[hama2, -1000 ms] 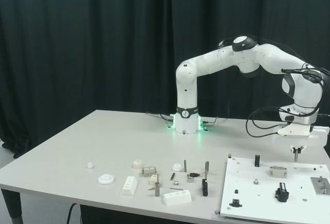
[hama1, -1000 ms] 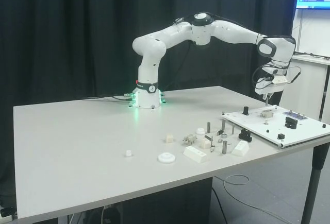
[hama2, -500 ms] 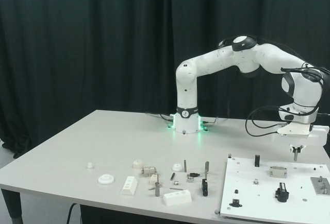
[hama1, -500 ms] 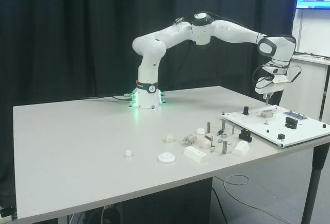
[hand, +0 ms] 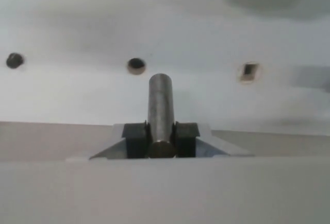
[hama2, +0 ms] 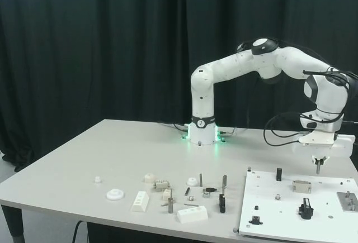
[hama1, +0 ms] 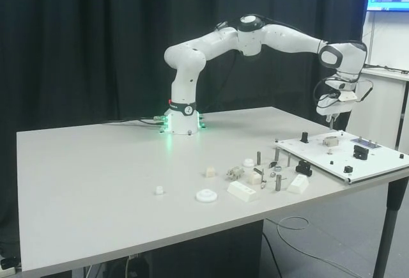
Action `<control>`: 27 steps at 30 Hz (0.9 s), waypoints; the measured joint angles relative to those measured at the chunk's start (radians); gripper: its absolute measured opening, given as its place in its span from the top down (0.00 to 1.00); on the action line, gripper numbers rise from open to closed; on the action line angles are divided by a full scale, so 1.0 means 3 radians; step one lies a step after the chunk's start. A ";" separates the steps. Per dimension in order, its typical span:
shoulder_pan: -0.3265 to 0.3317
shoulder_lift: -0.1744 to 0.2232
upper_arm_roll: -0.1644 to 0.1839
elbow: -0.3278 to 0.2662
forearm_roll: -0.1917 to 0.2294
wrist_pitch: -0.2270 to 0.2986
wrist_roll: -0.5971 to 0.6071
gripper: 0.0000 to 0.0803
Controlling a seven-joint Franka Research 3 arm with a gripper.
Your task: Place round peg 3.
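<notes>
Right now the jaws [hand: 161, 140] are pinching round peg 3 [hand: 160, 112], a grey metal cylinder held upright between two black pads [hand: 135, 137] with its free end pointing down at the white assembly board [hand: 77, 38]. Gripping it near the top leaves most of the shaft bare, which is what an insertion calls for. In the wrist view the peg's tip sits just beside a small round hole [hand: 136, 65], close but not yet lined up with it; another dark round hole [hand: 14, 60] and a little square socket [hand: 249, 71] lie to either side in the same row. From the second room view, the white arm [hama2: 263, 58] reaches out over the far part of the board [hama2: 291, 209], the peg [hama2: 318, 167] hanging clear above the surface. Loose parts, among them a white gear [hama2: 115, 194] and a white block [hama2: 192, 214], lie well apart on the grey counter [hama2: 84, 159]. Probably a small sideways correction comes before any descent.
</notes>
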 joint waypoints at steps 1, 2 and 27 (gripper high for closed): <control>-0.0002 0.0000 -0.0011 -0.0002 -0.0022 -0.0006 -0.0013 0.86; -0.0005 0.0000 -0.0022 -0.0003 -0.0048 -0.0014 -0.0028 0.86; -0.0258 -0.0001 -0.0356 -0.0277 -0.0956 -0.0279 -0.1038 0.86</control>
